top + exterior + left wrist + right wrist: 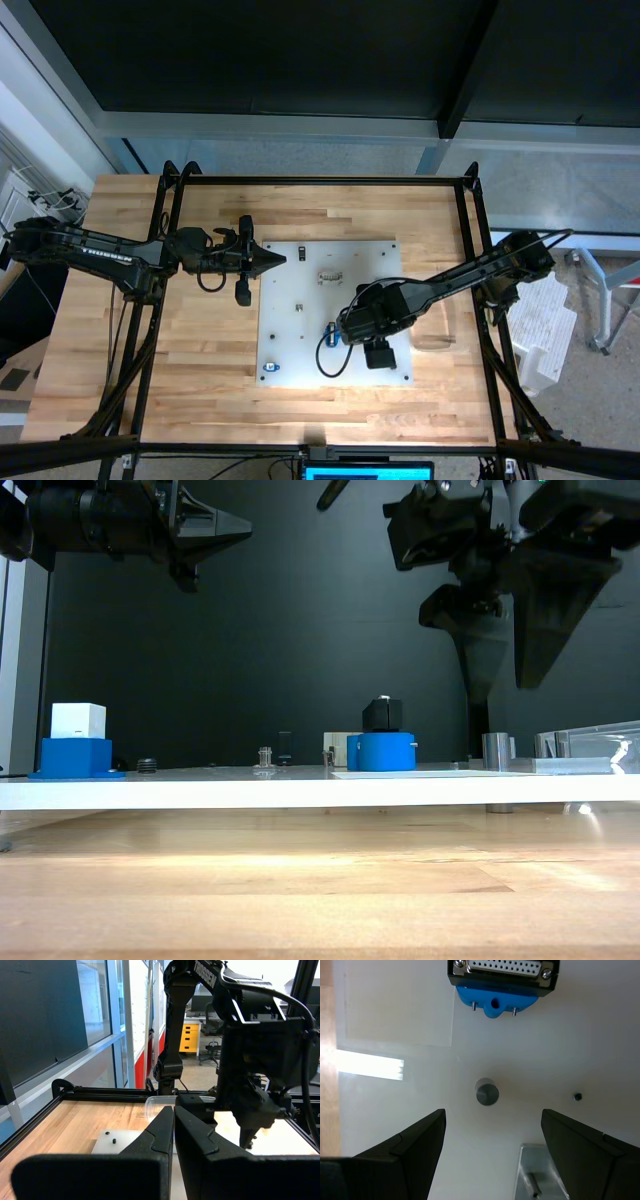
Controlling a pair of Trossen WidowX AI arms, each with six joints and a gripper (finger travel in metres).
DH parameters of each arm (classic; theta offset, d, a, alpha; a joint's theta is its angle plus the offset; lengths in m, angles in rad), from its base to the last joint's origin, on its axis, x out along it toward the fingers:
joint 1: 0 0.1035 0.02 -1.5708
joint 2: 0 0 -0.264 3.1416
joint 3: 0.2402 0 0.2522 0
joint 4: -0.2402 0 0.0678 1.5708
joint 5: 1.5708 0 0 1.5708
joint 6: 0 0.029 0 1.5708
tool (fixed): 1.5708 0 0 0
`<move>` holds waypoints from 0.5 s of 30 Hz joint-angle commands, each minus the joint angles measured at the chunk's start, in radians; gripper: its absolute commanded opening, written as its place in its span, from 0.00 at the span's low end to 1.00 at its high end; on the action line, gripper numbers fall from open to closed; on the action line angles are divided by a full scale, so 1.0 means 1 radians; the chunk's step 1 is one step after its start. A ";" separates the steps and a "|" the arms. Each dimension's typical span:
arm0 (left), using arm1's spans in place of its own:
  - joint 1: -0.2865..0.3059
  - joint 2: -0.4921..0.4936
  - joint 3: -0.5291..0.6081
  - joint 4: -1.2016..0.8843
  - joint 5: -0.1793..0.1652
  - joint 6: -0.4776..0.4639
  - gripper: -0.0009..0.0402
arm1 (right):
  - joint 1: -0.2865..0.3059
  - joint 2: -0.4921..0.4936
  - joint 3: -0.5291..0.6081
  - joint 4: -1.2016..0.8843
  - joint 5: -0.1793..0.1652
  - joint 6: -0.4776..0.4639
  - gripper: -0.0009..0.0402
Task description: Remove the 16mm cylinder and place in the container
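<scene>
The 16mm cylinder is a short silver-grey peg standing upright on the white board; it also shows near the board's right end in the low view. My right gripper hangs open above it, one finger to each side and touching nothing; it sits over the board's lower middle and above the peg. The container, a clear tub, rests on the table just right of the board. My left gripper is shut and empty, parked left of the board.
A blue connector block with a D-sub plug lies just beyond the cylinder. A blue round part with a black top and a blue base with a white cube stand on the board. A metal bracket lies near the right finger.
</scene>
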 commanded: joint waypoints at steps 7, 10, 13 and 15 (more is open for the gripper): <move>0.000 0.000 0.000 0.000 0.000 0.000 0.02 | 0.013 0.058 -0.005 0.037 0.001 0.028 0.67; 0.000 0.000 0.000 0.000 0.000 0.000 0.02 | 0.016 0.070 -0.006 0.046 0.001 0.029 0.67; 0.000 0.000 0.000 0.000 0.000 0.000 0.02 | 0.018 0.084 -0.008 0.052 0.001 0.029 0.64; 0.000 0.000 0.000 0.000 0.000 0.000 0.02 | 0.018 0.087 -0.011 0.061 0.001 0.030 0.62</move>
